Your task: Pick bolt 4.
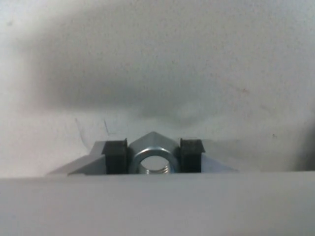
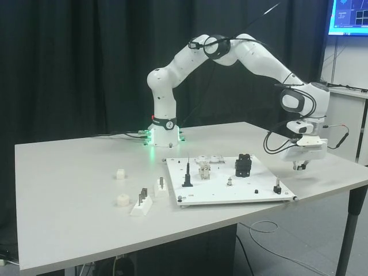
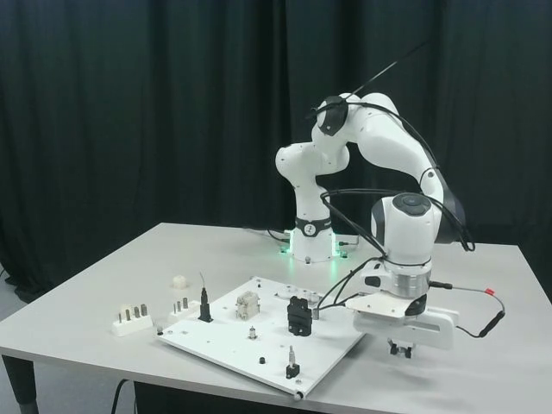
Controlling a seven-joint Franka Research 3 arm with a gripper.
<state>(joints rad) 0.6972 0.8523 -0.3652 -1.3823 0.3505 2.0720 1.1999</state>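
Note:
In the wrist view my gripper is shut on a small grey metal nut. The nut's threaded hole faces the camera, and the black pads press it from both sides. In the room views the gripper hangs low over the grey table, just off the white board's edge on the side away from the bolt holders. Two white holder blocks with upright bolts stand at the other side of the board. I cannot tell which one is bolt 4.
Several fixtures stand on the white board: a black post, a black block and small metal parts. Two small white pieces lie on the table near the holders. The arm's base glows green at the back.

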